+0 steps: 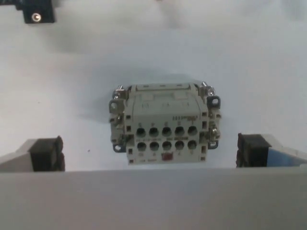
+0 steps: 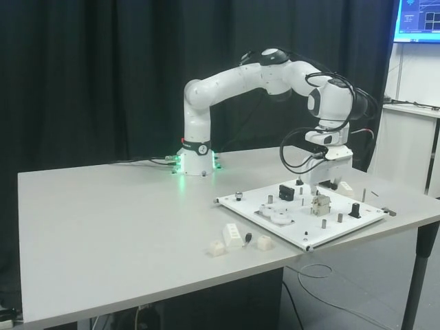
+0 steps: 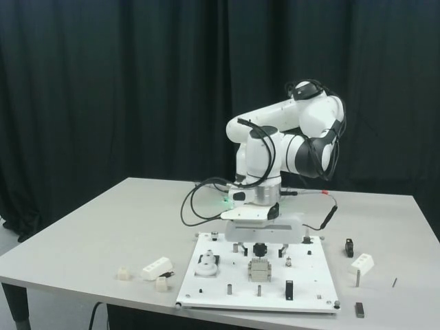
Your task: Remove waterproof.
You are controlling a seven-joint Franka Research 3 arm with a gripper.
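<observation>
While the claw is hovering above the white board, these lines are covering how the part should handle.

Claw: the claw [image 1: 148,151] is hanging spread wide with its black pads [image 1: 46,153] standing well apart on either side of the connector, and it is gripping nothing.

Waterproof connector: the waterproof connector [image 1: 164,124] is sitting upright on the white board [image 2: 302,210], directly beneath the claw and between its fingers, with two rows of round sockets facing up.

Board position: the white board is lying on the grey tabletop [image 2: 117,220], in front of the robot arm [image 2: 234,79].

Handling, as a judgement: the connector is looking like a rigid moulded block with metal screws at its corners, so it is probably stiff, fairly light and not fragile; its smooth sides may be somewhat slippery.

Where to take hold: the two flat side walls facing the pads are offering the best grip, below the corner screws, which could tip the part.

Seating: whether it is clipped or merely resting in the board is not showing clearly; it may be needing a straight upward pull.

Other parts: small white blocks [image 2: 234,237] are lying on the tabletop beside the board, apart from the connector.
</observation>
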